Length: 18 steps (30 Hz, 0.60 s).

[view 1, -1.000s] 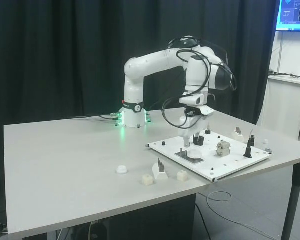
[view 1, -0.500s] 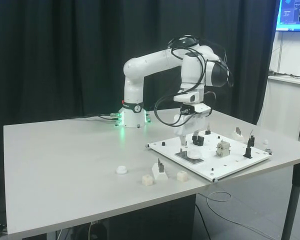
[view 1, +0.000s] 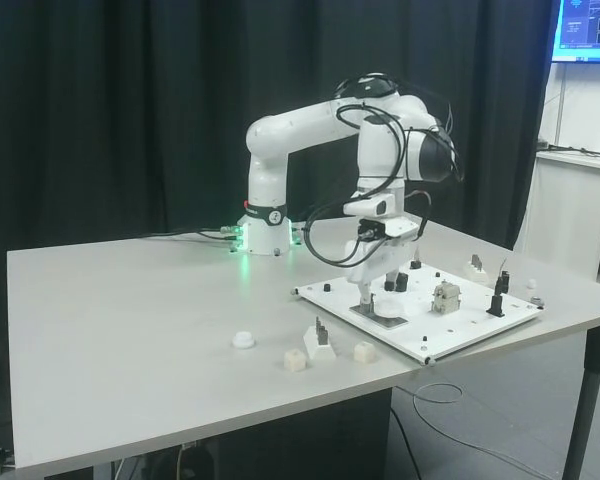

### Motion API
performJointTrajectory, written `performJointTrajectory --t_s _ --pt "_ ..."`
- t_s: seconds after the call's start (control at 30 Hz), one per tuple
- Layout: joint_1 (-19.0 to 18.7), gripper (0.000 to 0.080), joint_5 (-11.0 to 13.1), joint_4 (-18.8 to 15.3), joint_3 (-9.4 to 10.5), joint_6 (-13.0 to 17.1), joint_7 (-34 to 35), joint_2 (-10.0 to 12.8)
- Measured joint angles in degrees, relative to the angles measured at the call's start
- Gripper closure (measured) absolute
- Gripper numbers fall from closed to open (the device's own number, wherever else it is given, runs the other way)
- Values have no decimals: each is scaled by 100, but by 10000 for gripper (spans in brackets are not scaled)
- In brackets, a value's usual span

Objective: Insert large gear.

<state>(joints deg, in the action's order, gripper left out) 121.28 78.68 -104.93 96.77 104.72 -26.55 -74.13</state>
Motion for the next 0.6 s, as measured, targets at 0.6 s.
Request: performJointTrajectory --t_s 0.6 --pt "0 3 0 0 222 185 -196 -32"
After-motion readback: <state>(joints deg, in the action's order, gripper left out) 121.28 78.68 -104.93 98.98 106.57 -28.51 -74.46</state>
